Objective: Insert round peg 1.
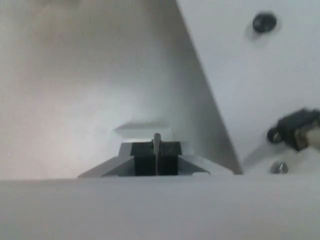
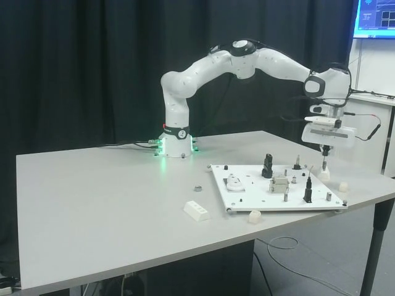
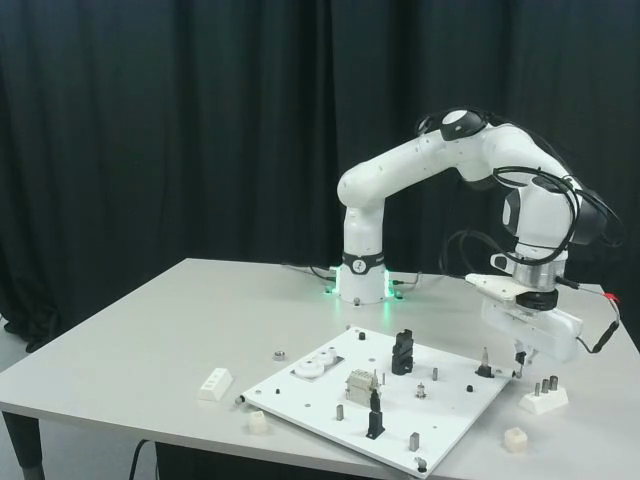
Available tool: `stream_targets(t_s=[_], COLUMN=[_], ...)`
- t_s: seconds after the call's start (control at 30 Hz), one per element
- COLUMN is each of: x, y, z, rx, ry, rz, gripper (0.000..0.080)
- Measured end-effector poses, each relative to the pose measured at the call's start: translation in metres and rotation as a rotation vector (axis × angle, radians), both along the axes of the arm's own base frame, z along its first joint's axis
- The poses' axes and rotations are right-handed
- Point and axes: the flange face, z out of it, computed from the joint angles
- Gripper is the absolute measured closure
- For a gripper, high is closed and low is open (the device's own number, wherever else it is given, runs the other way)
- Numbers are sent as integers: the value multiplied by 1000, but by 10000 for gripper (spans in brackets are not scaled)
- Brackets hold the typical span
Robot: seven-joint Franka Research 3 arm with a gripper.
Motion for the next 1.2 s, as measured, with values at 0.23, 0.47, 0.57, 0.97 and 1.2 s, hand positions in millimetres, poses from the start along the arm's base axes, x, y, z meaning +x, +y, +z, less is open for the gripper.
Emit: stream_targets(t_s=[0.23, 0.47, 0.57, 0.97, 1.2], x=[12, 28, 33, 45, 46], y=[-18, -42, -53, -84, -92], z=[3, 2, 0, -7, -14], rx=[-28, -41, -46, -58, -50], ry=[-13, -13, -7, 33, 53], rz=[73, 167, 189, 373, 436], gripper=[785, 785, 785, 785, 785])
